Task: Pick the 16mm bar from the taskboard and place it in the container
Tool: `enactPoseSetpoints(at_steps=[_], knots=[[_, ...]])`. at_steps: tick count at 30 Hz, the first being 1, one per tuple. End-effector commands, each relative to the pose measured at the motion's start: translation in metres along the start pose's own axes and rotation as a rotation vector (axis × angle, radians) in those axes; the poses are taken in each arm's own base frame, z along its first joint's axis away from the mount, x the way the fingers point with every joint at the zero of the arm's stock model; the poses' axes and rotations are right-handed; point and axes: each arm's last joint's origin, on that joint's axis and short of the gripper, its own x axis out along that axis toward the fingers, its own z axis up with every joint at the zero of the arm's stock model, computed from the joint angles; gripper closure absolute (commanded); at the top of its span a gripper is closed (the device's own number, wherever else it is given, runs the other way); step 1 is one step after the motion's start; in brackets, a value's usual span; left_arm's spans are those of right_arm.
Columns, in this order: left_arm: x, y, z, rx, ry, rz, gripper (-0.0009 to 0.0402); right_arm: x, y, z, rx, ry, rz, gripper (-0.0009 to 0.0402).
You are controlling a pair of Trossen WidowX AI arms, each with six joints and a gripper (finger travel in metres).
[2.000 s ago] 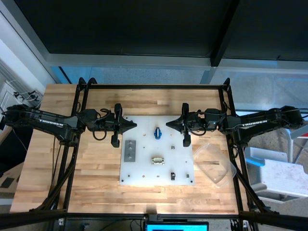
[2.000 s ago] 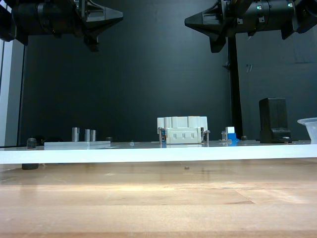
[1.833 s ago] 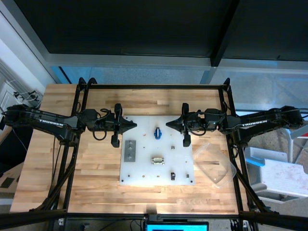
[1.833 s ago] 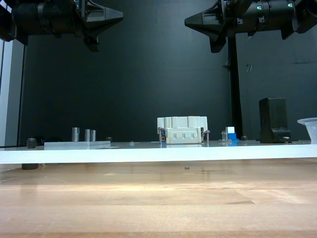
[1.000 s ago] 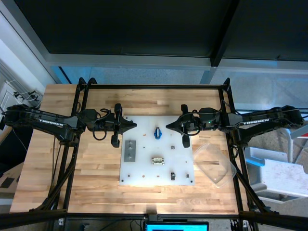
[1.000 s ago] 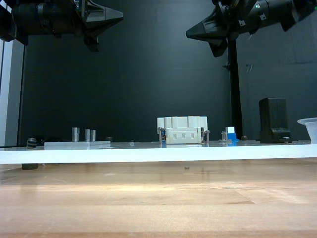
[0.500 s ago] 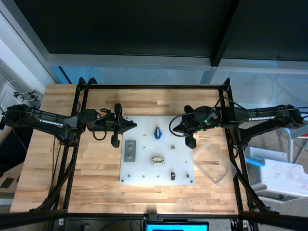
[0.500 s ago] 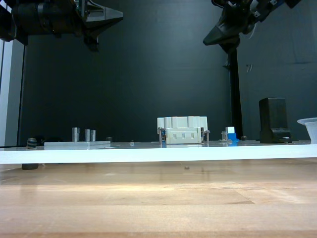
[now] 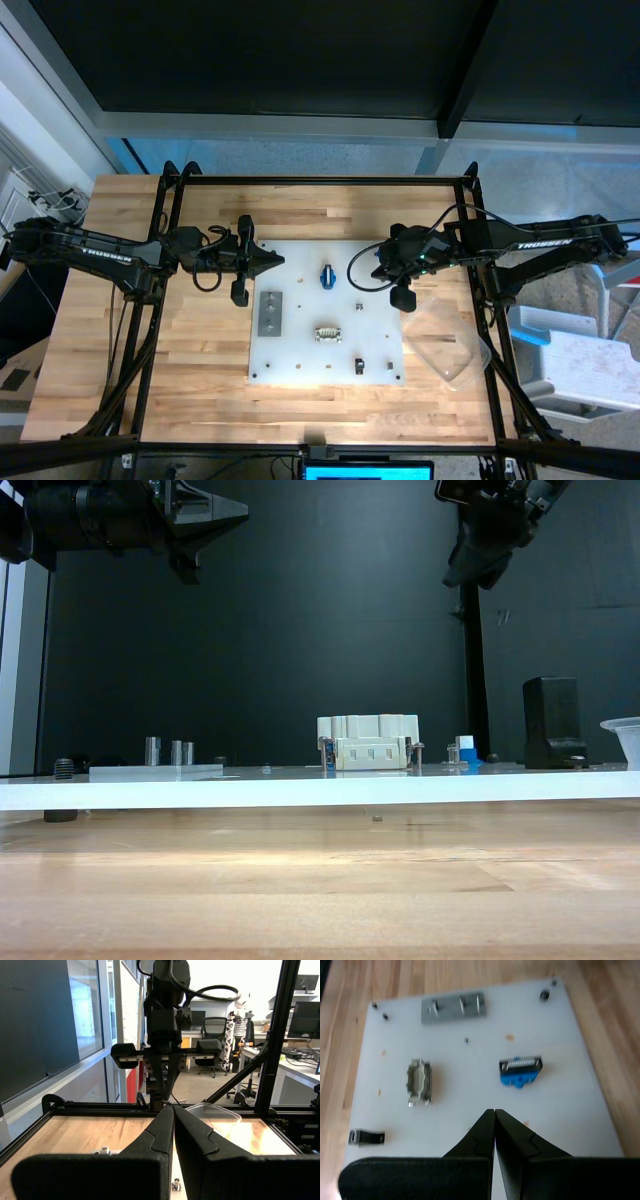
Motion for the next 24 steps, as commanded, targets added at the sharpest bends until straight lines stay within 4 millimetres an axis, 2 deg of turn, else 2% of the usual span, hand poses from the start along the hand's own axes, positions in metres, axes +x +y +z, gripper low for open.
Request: enactPoseSetpoints(at_steps=[1,10,24], knots=[[0.000,0.000,0.000,0.000,0.000,0.000,0.0393,0.001,0.005,0.000,0.002,0.070,-0.001,0.0393],[0.000,0.000,0.000,0.000,0.000,0.000,0.0393,0.001,0.022,0.007,-0.014,0.211,-0.016,0.0393],[0.000,0.000,0.000,0.000,0.000,0.000,0.0393,0.019,0.044,0.002,-0.016,0.410,-0.035,0.0393]])
